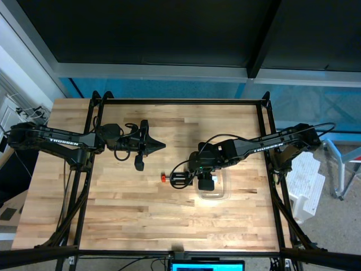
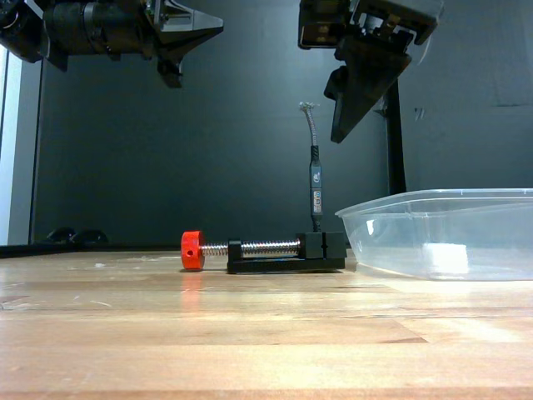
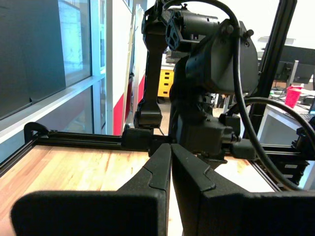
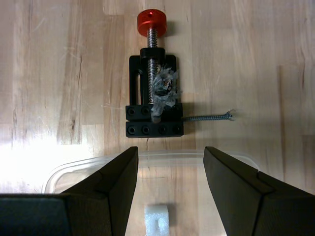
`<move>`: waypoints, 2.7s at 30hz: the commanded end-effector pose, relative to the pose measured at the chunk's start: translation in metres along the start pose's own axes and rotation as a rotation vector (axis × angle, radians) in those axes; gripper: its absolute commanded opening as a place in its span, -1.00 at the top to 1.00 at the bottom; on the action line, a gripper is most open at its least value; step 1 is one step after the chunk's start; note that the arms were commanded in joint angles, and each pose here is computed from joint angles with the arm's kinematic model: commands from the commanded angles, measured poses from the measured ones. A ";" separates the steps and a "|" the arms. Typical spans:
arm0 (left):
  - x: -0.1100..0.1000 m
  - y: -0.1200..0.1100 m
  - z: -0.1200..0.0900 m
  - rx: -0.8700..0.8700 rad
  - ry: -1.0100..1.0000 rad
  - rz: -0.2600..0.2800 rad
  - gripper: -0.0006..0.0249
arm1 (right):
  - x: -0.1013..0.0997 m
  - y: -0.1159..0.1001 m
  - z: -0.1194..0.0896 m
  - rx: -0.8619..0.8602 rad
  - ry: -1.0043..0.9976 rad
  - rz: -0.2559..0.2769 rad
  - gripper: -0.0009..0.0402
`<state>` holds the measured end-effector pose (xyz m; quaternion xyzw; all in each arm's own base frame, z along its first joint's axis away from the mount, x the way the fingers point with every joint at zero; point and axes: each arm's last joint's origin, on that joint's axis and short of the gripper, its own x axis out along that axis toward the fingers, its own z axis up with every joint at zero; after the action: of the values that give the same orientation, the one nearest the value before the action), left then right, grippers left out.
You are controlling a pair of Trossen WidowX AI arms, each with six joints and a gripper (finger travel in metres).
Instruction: Pick the usb-c connector and install on the hub
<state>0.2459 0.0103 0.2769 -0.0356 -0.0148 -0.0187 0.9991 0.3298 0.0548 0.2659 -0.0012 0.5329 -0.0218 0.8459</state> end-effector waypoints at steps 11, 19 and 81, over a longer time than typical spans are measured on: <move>0.000 0.000 0.000 0.000 0.000 0.000 0.95 | -0.027 -0.019 -0.001 0.029 -0.152 0.002 0.26; 0.000 0.000 0.000 0.000 0.000 0.000 0.95 | -0.048 -0.040 -0.015 0.052 -0.407 0.003 0.59; 0.000 0.000 0.000 0.000 0.000 0.000 0.95 | -0.057 -0.064 -0.082 0.058 -1.143 0.080 0.96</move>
<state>0.2459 0.0103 0.2769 -0.0354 -0.0148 -0.0187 0.9991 0.2285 -0.0048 0.2835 0.0305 -0.0112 0.0000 0.9995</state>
